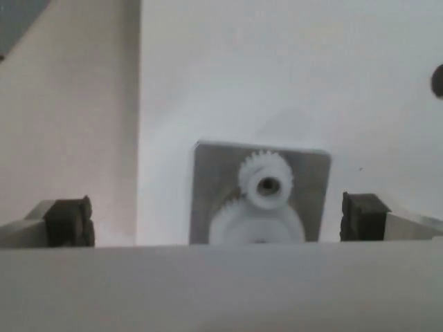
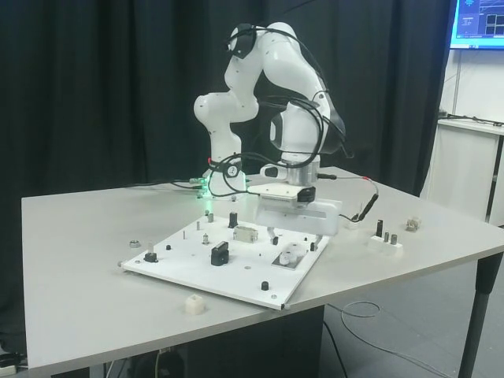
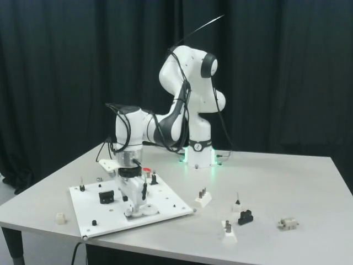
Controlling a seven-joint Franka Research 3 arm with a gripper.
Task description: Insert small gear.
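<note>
Hovering gripper [image 1: 214, 220] spread, small gear [image 1: 266, 179] seated, larger gear [image 1: 255, 225] meshing.

A robotics lab, it seems: a white arm [image 2: 268, 87] bolted to a grey table [image 2: 71, 236], black curtains [image 3: 66, 66] behind, a white assembly board [image 3: 110, 212] near the table's front edge, and a monitor [image 2: 478, 24] probably showing data.

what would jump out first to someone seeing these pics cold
The white robot arm against the black curtain, bent down over a white board on the grey table. Next, in the wrist view, the small gear sitting on a grey plate, meshed with a larger gear, while the open gripper hangs above with both black fingertips clear of it.
</note>
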